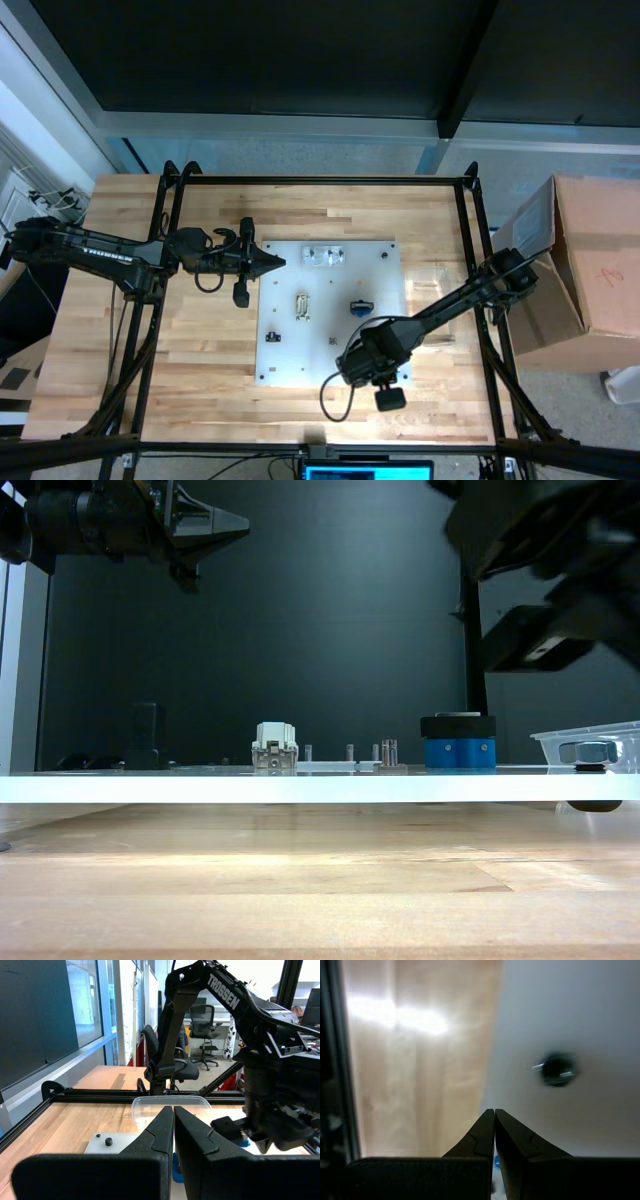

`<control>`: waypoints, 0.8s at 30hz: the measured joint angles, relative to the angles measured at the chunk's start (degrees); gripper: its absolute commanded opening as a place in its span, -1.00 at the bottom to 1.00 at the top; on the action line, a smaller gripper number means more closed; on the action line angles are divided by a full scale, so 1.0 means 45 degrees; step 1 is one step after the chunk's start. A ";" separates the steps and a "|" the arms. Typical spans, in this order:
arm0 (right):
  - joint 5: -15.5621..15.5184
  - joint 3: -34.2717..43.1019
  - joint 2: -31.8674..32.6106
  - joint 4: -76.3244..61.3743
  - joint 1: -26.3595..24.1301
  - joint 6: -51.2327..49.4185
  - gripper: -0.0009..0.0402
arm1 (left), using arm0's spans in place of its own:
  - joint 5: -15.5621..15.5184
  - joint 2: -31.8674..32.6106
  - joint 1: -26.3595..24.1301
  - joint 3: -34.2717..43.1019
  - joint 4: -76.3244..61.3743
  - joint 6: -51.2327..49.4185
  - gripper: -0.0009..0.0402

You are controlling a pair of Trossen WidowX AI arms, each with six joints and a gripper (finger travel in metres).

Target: Pick the M12 nut and place it on its threads and fasten

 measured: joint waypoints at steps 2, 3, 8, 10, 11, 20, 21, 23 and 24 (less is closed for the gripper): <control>0.0330 0.0000 -0.0019 -0.0005 -0.0015 0.0000 -0.96 | -0.0005 0.0000 0.0000 -0.0005 -0.0005 0.0000 -0.96; 0.0549 0.0000 -0.0029 0.0000 -0.0029 0.0010 -0.96 | -0.0005 0.0000 0.0000 -0.0005 0.0000 0.0000 -0.96; 0.2064 0.0024 -0.0034 -0.0044 -0.0044 0.0529 -0.96 | -0.0005 0.0000 0.0000 -0.0005 0.0000 -0.0005 -0.96; 0.2453 0.0034 -0.0039 -0.0068 -0.0049 0.0665 -0.96 | 0.0000 0.0000 0.0000 -0.0005 0.0000 0.0000 -0.96; 0.2662 0.0034 -0.0039 -0.0078 -0.0058 0.0719 -0.96 | -0.0005 0.0000 0.0000 -0.0005 0.0000 -0.0005 -0.96; 0.3429 0.0044 -0.0044 0.0024 -0.0068 0.1258 -0.96 | 0.0000 0.0000 0.0000 -0.0005 0.0000 -0.0005 -0.96; 0.3424 0.0044 -0.0044 0.0034 -0.0068 0.1263 -0.96 | 0.0000 0.0000 0.0000 -0.0005 0.0000 0.0000 -0.96; 0.3415 0.0049 -0.0044 0.0039 -0.0073 0.1263 -0.96 | 0.0000 0.0000 0.0000 0.0000 0.0000 0.0000 -0.96; 0.3322 0.0049 -0.0044 0.0044 -0.0073 0.1258 -0.96 | -0.0005 0.0000 0.0000 -0.0005 0.0000 0.0000 -0.96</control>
